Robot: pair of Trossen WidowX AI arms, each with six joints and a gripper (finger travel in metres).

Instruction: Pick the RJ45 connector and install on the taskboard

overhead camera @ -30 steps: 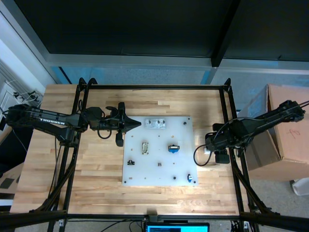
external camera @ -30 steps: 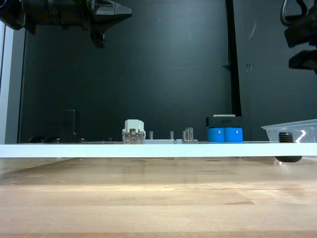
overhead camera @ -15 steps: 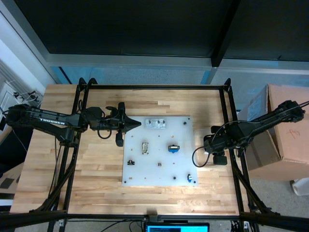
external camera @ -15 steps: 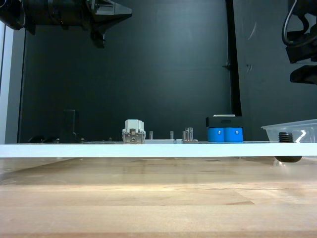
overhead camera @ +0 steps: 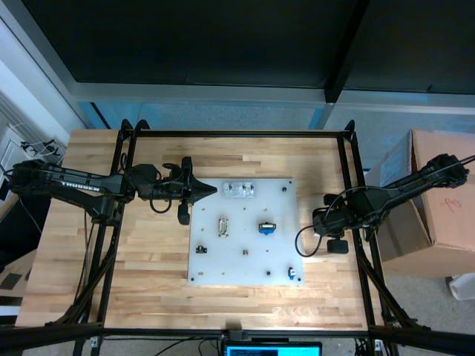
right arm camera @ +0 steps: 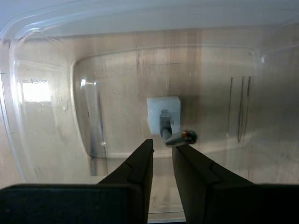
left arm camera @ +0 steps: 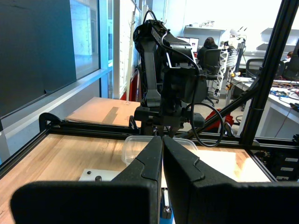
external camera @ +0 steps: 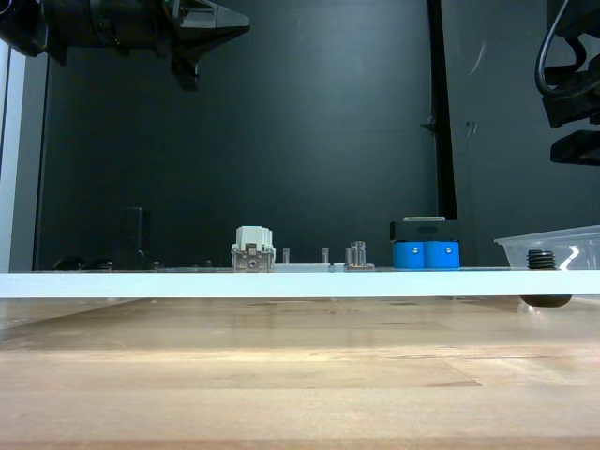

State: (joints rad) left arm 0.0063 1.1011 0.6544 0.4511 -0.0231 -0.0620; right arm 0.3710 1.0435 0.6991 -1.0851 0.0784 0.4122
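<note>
The RJ45 connector, a small white block with a short cable stub, lies free on the floor of a clear plastic tray. My right gripper hangs just above it, fingers a narrow gap apart and holding nothing. From above, the right gripper is off the right edge of the white taskboard. At table level it hangs over the tray. My left gripper hovers at the board's far left corner, high above it, with fingers pressed together and empty.
On the board stand a blue block, a grey-white socket and a clear part at the far edge. A cardboard box sits beyond the right frame post. A black knurled piece rests in the tray.
The right gripper has come down toward the tray and shifted slightly toward the near edge. The left arm has not moved.
</note>
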